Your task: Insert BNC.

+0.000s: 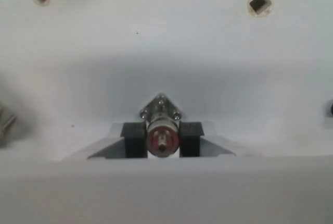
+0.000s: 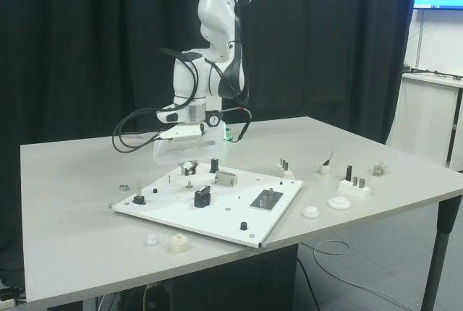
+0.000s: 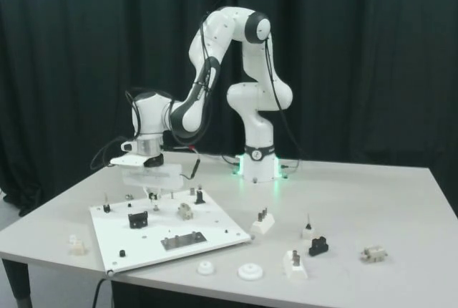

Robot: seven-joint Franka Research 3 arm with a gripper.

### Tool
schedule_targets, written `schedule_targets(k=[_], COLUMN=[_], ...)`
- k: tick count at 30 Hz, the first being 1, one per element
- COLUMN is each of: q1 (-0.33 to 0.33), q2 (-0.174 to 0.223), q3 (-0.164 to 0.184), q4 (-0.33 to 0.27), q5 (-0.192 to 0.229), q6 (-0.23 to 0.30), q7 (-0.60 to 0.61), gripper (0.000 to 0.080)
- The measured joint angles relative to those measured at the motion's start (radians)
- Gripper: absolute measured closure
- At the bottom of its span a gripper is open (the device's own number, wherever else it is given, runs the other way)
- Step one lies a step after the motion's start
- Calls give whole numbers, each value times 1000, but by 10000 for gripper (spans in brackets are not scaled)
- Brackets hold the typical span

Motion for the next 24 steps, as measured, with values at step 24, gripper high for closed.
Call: schedule_targets(k=[24], q1=[0], q2=[-50], q3=[-12], q4=[1], q5=[-43], q6=[-30], q7=[0], gripper=[675])
